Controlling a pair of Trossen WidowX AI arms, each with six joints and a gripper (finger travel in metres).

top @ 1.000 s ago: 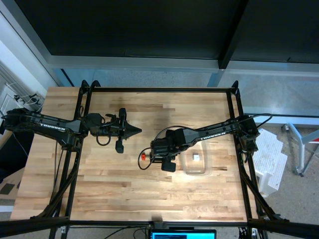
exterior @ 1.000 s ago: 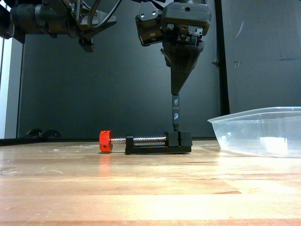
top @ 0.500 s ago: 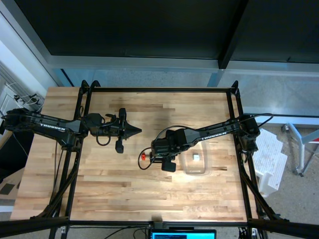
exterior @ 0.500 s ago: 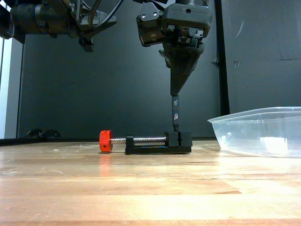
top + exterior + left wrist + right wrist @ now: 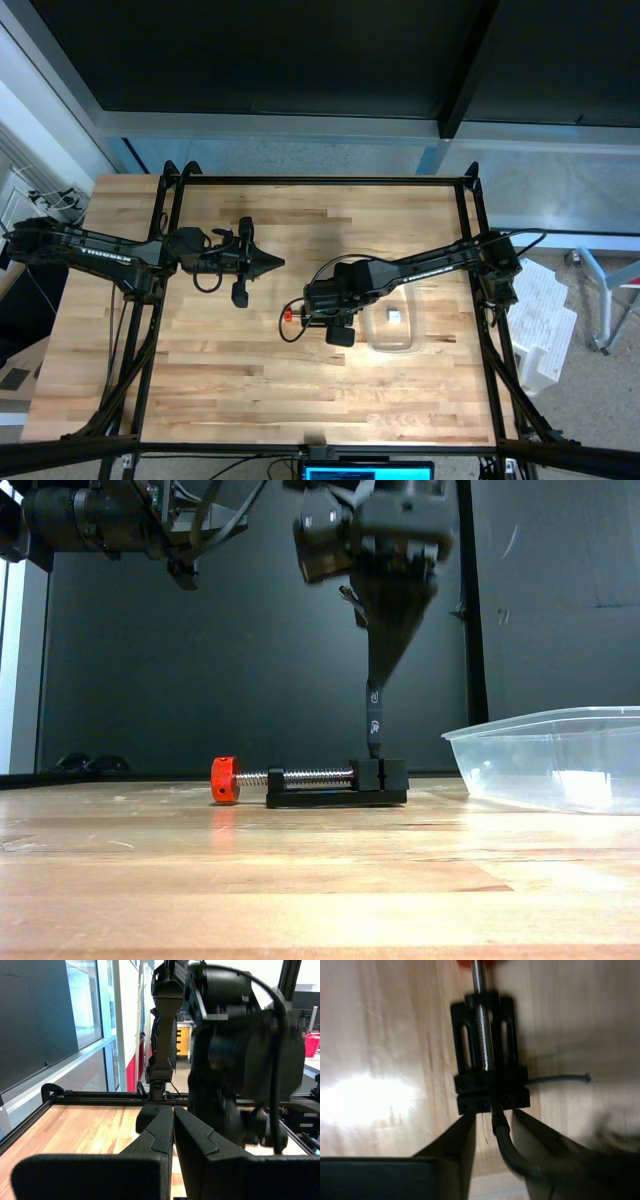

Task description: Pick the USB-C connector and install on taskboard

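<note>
While left hand [image 5: 277, 263] hovers aside, right hand [image 5: 373, 683] straddles connector [image 5: 373, 723] on taskboard [image 5: 330, 798].

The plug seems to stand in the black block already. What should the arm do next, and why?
Probably lift the right claw straight up and clear. The USB-C connector stands upright in the taskboard, and the wrist view shows the claw's fingers apart on either side of it, not squeezing. The left claw is shut, parked over the left of the table.
</note>
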